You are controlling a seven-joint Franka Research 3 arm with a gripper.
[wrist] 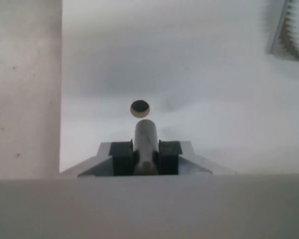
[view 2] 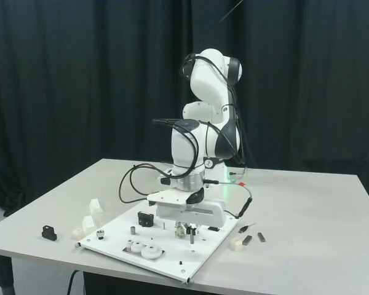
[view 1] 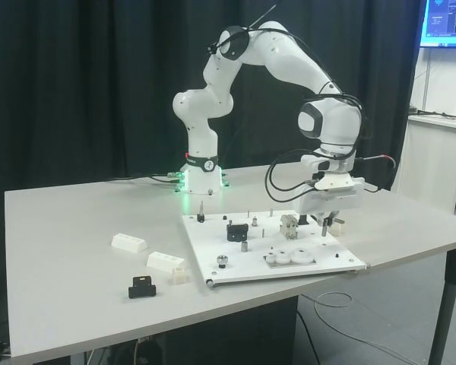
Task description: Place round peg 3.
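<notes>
Round peg 3 point(wrist: 145, 144): sitting clamped between the black fingers point(wrist: 120, 157), pointing down at a dark round hole point(wrist: 140, 106) in the white board point(view 1: 213, 258), tip apparently not yet entering. Handling as a small, rigid, smooth metal cylinder; likely light, prone to slipping or tilting if gripped off-centre, so gripping across the upper shank, leaving the lower end free. Reaching forward from the base on the grey table point(view 1: 68, 228), elbow raised high, wrist turned straight down over the board's far corner

Even room light, soft shadows, dark backdrop
</notes>
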